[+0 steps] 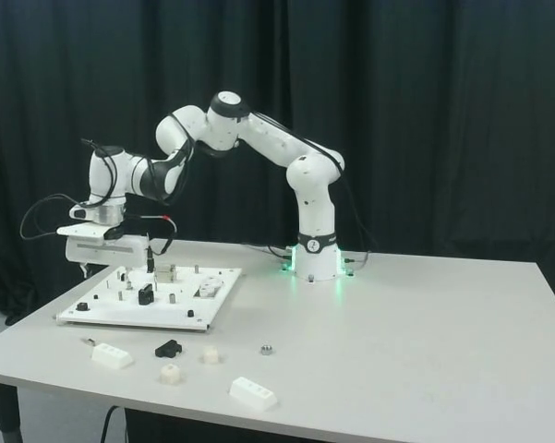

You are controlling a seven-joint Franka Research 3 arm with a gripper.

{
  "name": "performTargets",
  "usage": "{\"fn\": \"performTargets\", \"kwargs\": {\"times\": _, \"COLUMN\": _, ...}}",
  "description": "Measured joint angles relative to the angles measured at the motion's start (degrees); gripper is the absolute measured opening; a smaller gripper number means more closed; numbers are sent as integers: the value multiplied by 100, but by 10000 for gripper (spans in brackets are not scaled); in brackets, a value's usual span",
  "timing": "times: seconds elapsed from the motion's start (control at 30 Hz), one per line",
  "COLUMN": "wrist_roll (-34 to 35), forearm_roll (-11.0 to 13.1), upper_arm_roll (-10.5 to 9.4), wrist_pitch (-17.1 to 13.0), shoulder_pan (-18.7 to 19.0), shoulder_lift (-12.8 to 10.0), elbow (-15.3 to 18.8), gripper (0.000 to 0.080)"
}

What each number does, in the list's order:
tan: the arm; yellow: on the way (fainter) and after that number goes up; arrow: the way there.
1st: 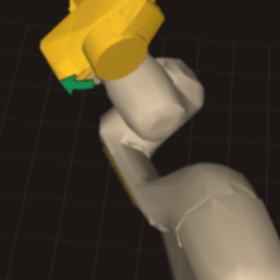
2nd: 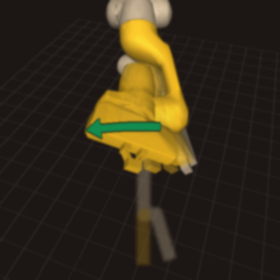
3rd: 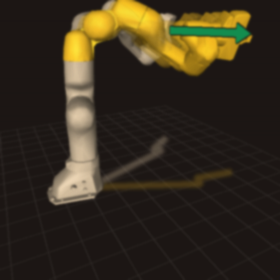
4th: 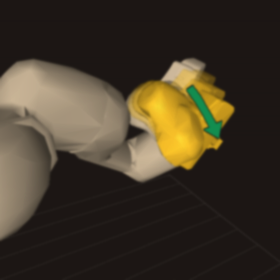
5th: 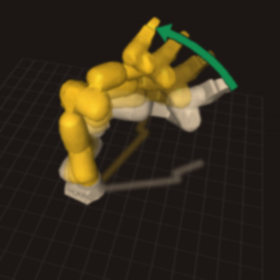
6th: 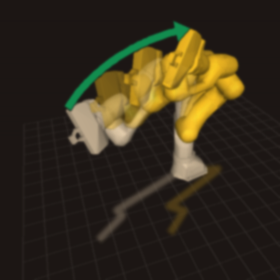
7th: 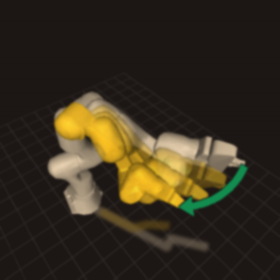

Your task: Remove square peg 2.

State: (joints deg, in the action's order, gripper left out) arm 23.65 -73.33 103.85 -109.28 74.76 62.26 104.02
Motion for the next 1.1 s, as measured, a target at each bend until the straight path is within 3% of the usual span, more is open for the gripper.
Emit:
{"fn": "performTargets", "kwargs": {"times": 0.43, "wrist_roll": -153, "forearm_roll": 0, "upper_arm_roll": 41, "wrist_pitch": -13, "shoulder_pan": -206, "shoulder_lift": 363, "elbow": -111, "gripper": 800}}
{"fn": "performTargets", "kwargs": {"times": 1.1, "wrist_roll": -262, "forearm_roll": 219, "upper_arm_roll": 232, "wrist_pitch": -5, "shoulder_pan": -404, "shoulder_lift": 387, "elbow": 12, "gripper": 800}}
